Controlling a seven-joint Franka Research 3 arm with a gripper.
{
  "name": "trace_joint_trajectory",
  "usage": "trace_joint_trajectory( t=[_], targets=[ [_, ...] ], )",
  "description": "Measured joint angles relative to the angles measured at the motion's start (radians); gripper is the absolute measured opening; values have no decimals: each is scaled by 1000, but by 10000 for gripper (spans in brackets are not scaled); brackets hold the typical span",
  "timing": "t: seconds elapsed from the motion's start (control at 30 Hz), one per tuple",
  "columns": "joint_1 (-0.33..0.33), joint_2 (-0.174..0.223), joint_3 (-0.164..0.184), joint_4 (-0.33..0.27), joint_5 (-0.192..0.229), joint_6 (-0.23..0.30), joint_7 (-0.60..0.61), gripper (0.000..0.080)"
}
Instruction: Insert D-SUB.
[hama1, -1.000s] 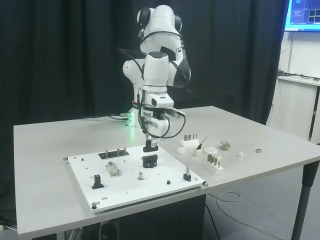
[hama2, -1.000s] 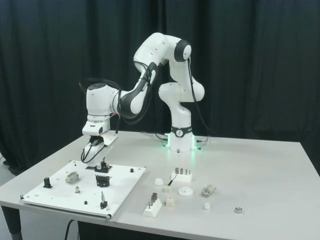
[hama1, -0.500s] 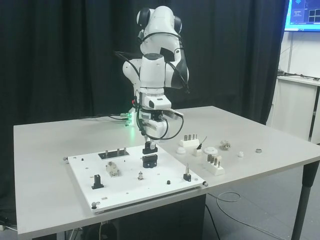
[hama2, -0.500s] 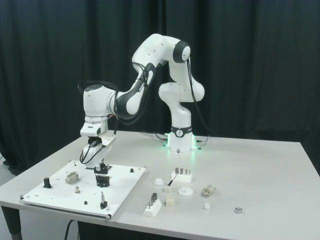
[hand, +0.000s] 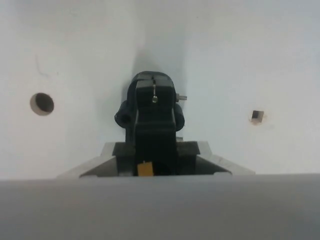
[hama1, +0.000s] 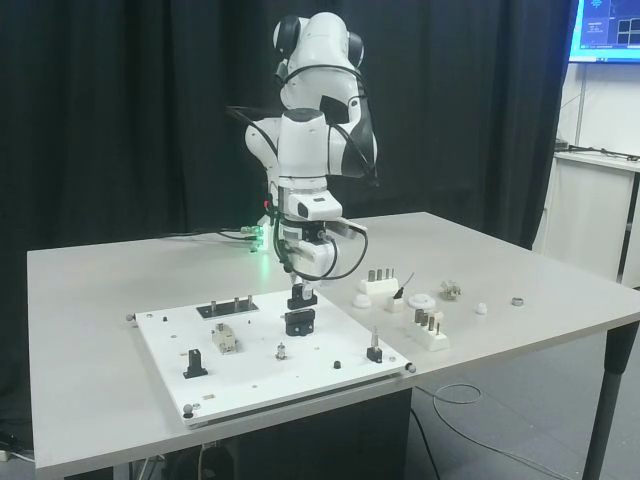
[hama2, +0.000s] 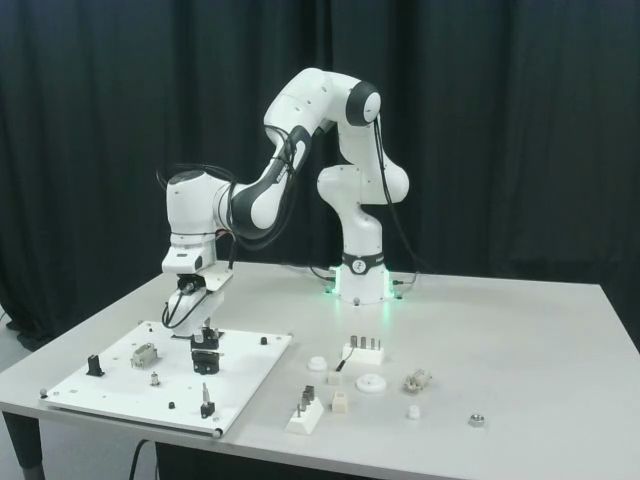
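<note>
One black D-SUB plug (hand: 152, 115) is pinched between the fingers of the gripper (hama1: 300, 285), pointing down toward the white board (hama1: 300, 385). In the wrist view it stands out dark against the board's bare face. It hangs by the board's far edge, toward the far right corner — whether it touches the surface I cannot tell. A black fixture (hama1: 299, 322) stands just nearer the front edge. A grey connector block (hama1: 224, 340) sits mid-board, well apart. The board lies at the front of the grey table (hama1: 90, 300).
</note>
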Motion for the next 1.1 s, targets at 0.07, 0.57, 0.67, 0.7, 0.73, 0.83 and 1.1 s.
trace_joint_trajectory(
  t=[0.07,0.57,0.67,0.7,0.73,0.83,1.1],
  targets=[
    [0,0,0,-1,0,0,0,155],
    [1,-9,0,-18,2,1,4,155],
    [2,-10,0,-20,3,5,7,155],
    [2,-10,0,-21,4,6,8,155],
    [2,-10,0,-21,6,9,10,155],
    [2,-10,0,-24,9,19,14,155],
    [3,-10,0,-29,11,39,18,155]
  ],
)
